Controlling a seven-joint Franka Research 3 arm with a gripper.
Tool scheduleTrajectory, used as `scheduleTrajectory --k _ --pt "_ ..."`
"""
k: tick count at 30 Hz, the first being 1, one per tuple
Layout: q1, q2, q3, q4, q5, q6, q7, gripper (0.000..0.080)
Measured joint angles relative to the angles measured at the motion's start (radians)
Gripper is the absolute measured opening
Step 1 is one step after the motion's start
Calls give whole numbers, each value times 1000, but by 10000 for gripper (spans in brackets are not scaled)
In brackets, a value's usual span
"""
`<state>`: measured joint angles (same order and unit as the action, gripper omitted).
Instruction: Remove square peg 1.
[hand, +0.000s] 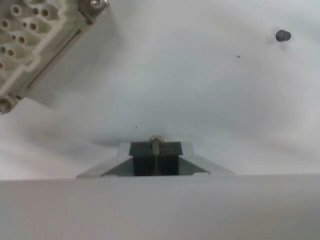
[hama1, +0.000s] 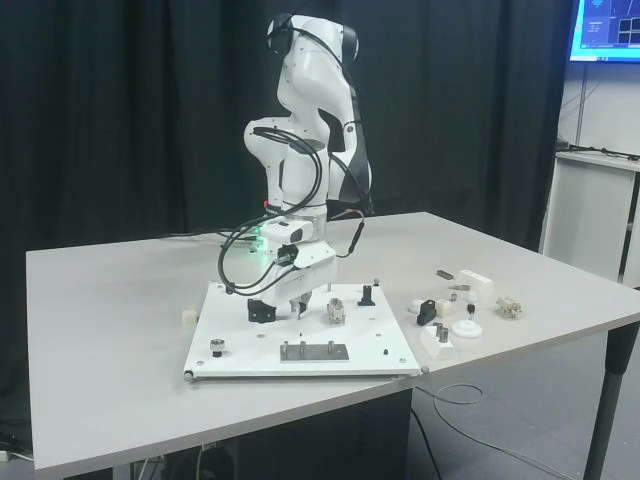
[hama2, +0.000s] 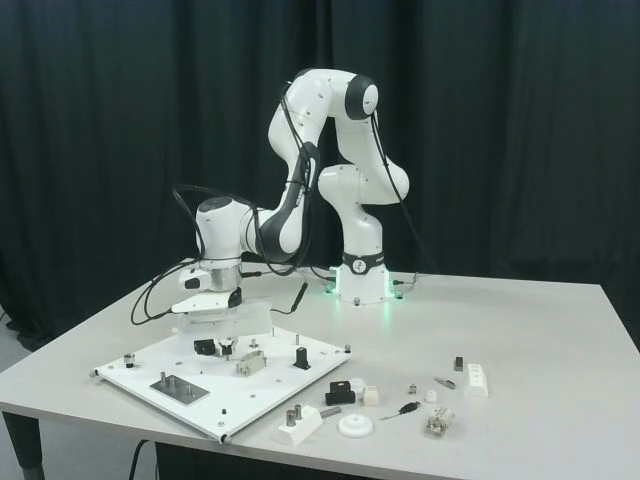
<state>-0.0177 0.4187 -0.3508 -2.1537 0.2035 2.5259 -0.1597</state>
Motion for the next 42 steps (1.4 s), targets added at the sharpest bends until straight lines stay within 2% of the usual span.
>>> scheduleTrajectory --k 12,42 --pt "0 0 -1 0 1 0 8 23" --pt "0 0 -1 0 2 1 141 23"
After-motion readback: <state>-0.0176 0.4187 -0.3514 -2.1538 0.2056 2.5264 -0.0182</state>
